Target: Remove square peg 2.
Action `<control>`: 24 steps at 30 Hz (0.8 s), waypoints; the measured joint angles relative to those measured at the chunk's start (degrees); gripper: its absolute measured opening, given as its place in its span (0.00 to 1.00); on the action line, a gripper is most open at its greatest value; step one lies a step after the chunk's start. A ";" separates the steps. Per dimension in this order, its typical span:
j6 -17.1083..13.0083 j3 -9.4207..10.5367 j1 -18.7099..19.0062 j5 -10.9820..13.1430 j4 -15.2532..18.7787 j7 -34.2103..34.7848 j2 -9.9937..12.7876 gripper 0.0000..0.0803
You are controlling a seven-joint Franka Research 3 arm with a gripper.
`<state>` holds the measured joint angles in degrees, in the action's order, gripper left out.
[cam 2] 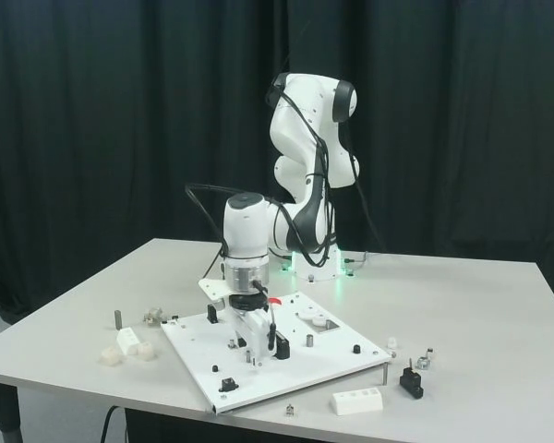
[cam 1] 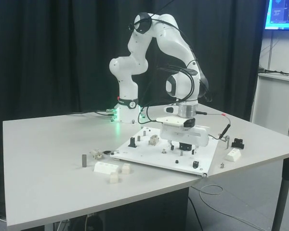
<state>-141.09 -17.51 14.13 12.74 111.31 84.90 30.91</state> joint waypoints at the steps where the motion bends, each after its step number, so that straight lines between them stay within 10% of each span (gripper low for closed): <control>1: 0.00 0.01 0.00 0.00 0.01 0.00 0.00 1.00; 16: -0.82 0.02 0.01 0.00 0.19 0.00 0.00 0.89; 17: -0.90 -0.01 0.01 0.00 0.19 0.00 0.00 0.69; 22: -1.07 -0.18 -0.05 0.00 0.19 0.59 0.00 0.69; 23: -1.08 -0.22 -0.06 0.00 0.19 1.03 0.00 0.47; 24: -1.08 -0.25 -0.07 0.00 0.19 1.43 0.00 0.47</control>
<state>-142.17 -17.76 14.06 12.75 111.51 86.33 30.91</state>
